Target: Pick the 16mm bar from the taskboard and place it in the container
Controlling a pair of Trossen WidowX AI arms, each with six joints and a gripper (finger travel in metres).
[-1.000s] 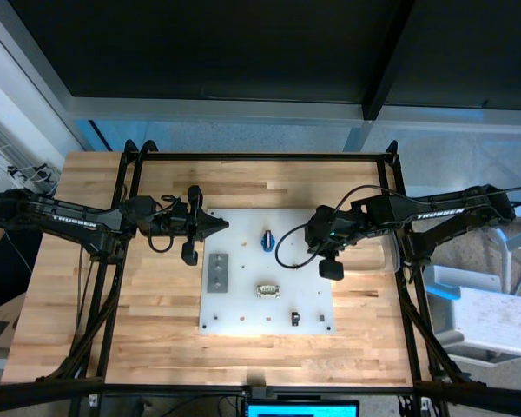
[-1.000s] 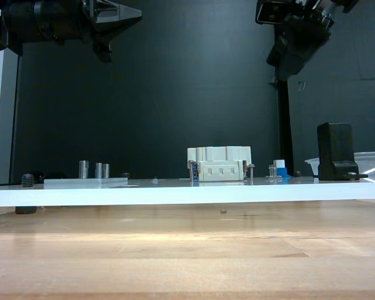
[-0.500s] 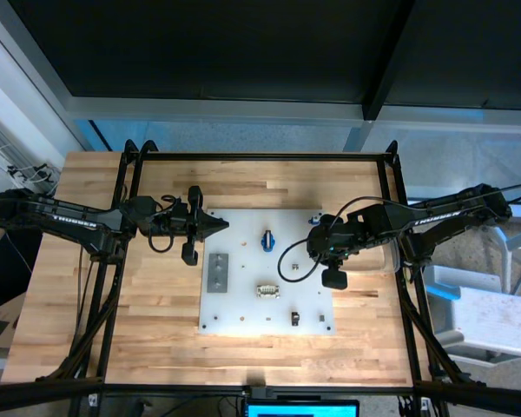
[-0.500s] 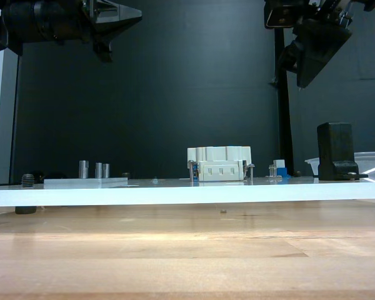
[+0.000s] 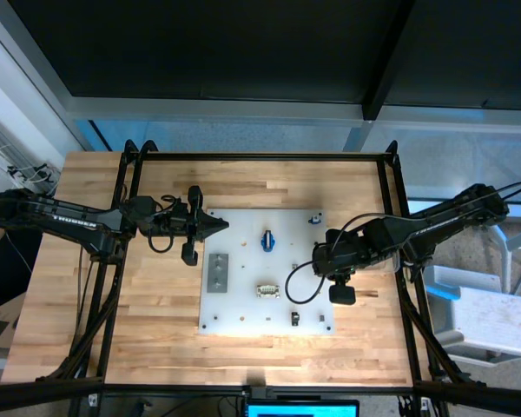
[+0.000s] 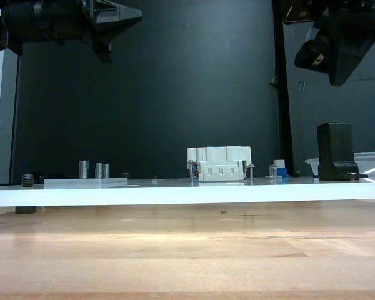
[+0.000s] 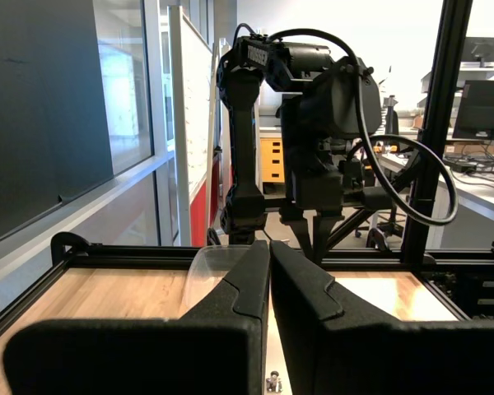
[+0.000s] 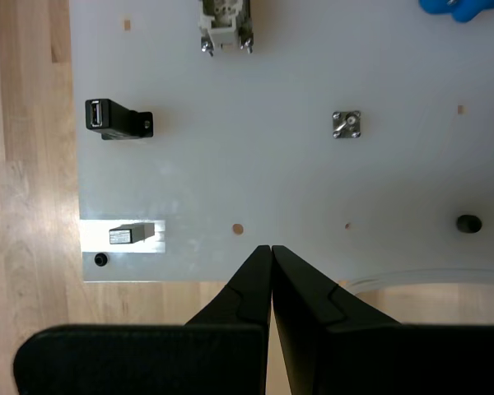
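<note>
Currently your left gripper (image 5: 219, 226) hangs high over the far left corner of the board (image 5: 243, 306), lying level and pointing inward. Its fingers (image 7: 247, 276) are pressed together with nothing between them.

Your right gripper (image 5: 323, 261) points straight down above the board's right edge, a little to the near side of the middle. Its fingers (image 8: 251, 284) are also pressed together and empty. In its wrist view the tips sit just inside the board's edge, and the curved rim of the clear tray (image 8: 428, 274) lies just beyond that edge.

Task item: three short metal bars (image 6: 99, 169) stand upright on the grey block (image 5: 218, 271) on the board's left half. You cannot tell from these views which one is the 16mm bar. The block lies just to the near side of the left gripper and well apart from the right one.

Other board fittings:
- The blue knob (image 5: 267, 240) is toward the far side.
- The white connector (image 5: 267, 289) is near the middle.
- The black part (image 5: 295, 317) stands upright near the near right corner.

The tray sits on the wooden table (image 5: 156, 339) against the board's right side, partly under the right arm.
</note>
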